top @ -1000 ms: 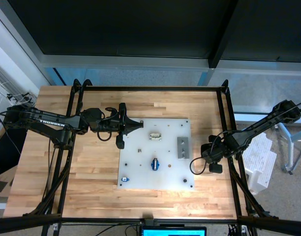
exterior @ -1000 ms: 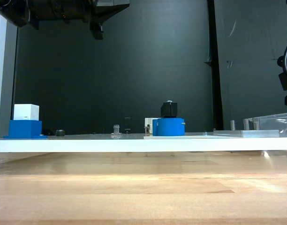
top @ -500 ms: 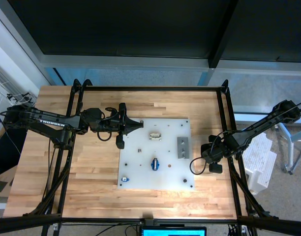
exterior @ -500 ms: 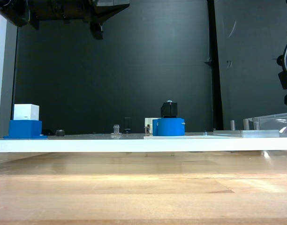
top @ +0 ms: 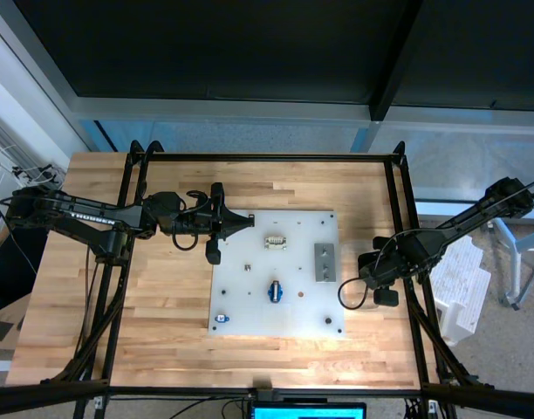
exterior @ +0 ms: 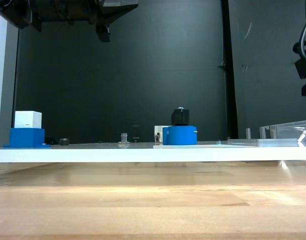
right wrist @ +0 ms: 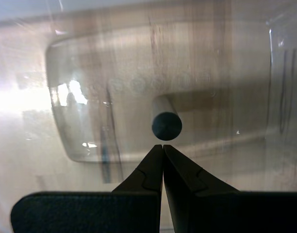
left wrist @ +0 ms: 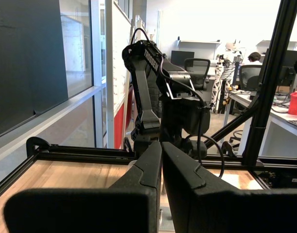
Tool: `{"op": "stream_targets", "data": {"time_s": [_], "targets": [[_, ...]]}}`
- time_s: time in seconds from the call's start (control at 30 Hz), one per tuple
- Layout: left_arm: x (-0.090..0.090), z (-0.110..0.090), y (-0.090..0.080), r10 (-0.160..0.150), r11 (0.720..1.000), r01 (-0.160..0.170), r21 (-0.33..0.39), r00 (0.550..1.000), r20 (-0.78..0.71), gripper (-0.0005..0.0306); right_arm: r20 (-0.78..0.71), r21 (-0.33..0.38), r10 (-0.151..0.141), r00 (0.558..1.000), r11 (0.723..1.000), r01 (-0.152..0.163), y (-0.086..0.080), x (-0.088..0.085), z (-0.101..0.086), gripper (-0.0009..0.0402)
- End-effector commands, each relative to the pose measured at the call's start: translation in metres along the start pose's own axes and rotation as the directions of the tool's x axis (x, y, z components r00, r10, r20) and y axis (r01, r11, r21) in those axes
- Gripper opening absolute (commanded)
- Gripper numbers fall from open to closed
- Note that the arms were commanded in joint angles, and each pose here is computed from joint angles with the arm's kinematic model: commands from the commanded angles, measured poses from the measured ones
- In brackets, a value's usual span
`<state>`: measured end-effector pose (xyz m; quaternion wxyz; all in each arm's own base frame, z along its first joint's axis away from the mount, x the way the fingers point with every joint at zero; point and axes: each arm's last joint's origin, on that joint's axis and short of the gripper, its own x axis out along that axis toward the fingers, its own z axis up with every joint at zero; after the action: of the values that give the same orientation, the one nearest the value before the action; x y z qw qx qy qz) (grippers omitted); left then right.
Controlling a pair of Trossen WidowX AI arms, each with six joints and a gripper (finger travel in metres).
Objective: Pick the 16mm cylinder and install on the taskboard
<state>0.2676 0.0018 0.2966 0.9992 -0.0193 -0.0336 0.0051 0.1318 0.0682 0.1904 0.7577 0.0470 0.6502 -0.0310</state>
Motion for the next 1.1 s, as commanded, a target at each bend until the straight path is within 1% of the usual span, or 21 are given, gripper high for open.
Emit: {"op": "stream_targets", "data": {"time_s": [0.03, 0.17, 0.37, 0.5, 0.6, 0.7, 1.03, 1.07, 1.1], "targets": [[0.0, 0.0, 0.0, 0.0, 1.0, 0.0, 0.0, 1.0, 0.0, 0.0001, 0.005, -0.001, 0.004, 1.0, 1.0, -0.004, 0.002, -0.01, 0.003, 0.0], [0.0, 0.0, 0.0, 0.0, 1.0, 0.0, 0.0, 1.0, 0.0, 0.0001, -0.002, -0.002, -0.002, 1.0, 1.0, 0.002, 0.002, -0.025, 0.006, 0.0], [0.0, 0.0, 0.0, 0.0, 1.0, 0.0, 0.0, 1.0, 0.0, 0.0001, 0.012, -0.009, 0.009, 1.0, 1.0, -0.008, 0.005, -0.047, 0.011, 0.0], [0.0, 0.0, 0.0, 0.0, 1.0, 0.0, 0.0, 1.0, 0.0, 0.0001, 0.027, -0.009, 0.018, 0.999, 1.0, -0.018, 0.006, -0.058, 0.014, 0.0], [0.0, 0.0, 0.0, 0.0, 1.0, 0.0, 0.0, 1.0, 0.0, 0.0001, 0.032, -0.009, 0.021, 0.999, 1.0, -0.021, 0.006, -0.059, 0.015, 0.0], [0.0, 0.0, 0.0, 0.0, 1.0, 0.0, 0.0, 1.0, 0.0, 0.0001, 0.024, -0.009, 0.016, 1.0, 1.0, -0.016, 0.006, -0.058, 0.014, 0.0], [0.0, 0.0, 0.0, 0.0, 1.0, 0.0, 0.0, 1.0, 0.0, 0.0001, 0.024, -0.01, 0.013, 1.0, 1.0, -0.013, 0.005, -0.058, 0.014, 0.0], [0.0, 0.0, 0.0, 0.0, 1.0, 0.0, 0.0, 1.0, 0.0, 0.0001, 0.027, -0.009, 0.01, 1.0, 1.0, -0.009, 0.005, -0.058, 0.014, 0.0], [0.0, 0.0, 0.0, 0.0, 1.0, 0.0, 0.0, 1.0, 0.0, 0.0001, 0.035, -0.005, 0.0, 0.999, 1.0, 0.0, 0.005, -0.058, 0.014, 0.0001]]}}
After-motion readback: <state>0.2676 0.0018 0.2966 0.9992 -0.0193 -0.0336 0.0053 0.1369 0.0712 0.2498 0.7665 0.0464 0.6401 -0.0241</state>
